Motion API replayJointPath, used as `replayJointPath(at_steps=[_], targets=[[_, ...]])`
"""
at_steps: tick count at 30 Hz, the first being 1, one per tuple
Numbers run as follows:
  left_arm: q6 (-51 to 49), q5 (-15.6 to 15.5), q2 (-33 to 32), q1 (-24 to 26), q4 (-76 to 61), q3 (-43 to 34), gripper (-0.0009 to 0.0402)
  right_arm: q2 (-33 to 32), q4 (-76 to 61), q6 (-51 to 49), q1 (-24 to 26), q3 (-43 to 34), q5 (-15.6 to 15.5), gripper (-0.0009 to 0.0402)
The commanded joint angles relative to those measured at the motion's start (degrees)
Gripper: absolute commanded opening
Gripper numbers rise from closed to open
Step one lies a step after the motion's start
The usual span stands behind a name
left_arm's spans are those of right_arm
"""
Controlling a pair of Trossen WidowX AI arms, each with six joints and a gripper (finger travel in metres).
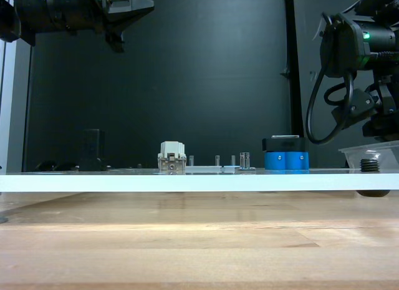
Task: Pick the M12 nut and place it on its threads and fasten
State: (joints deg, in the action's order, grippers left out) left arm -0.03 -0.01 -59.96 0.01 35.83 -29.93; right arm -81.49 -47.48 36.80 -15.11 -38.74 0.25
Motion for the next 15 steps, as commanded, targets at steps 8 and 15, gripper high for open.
replayJointPath(at_steps=[8,15], targets=[[0.0,0.0,-0.02,0.0,0.02,-0.02,0.0,0.2,1.42,0.04,-2.43,-0.09,-0.44,0.0],[0.02,0.0,-0.02,0.0,0.02,-0.02,0.0,1.05,-1.22,-0.02,-2.54,-2.1,0.11,0.0]])
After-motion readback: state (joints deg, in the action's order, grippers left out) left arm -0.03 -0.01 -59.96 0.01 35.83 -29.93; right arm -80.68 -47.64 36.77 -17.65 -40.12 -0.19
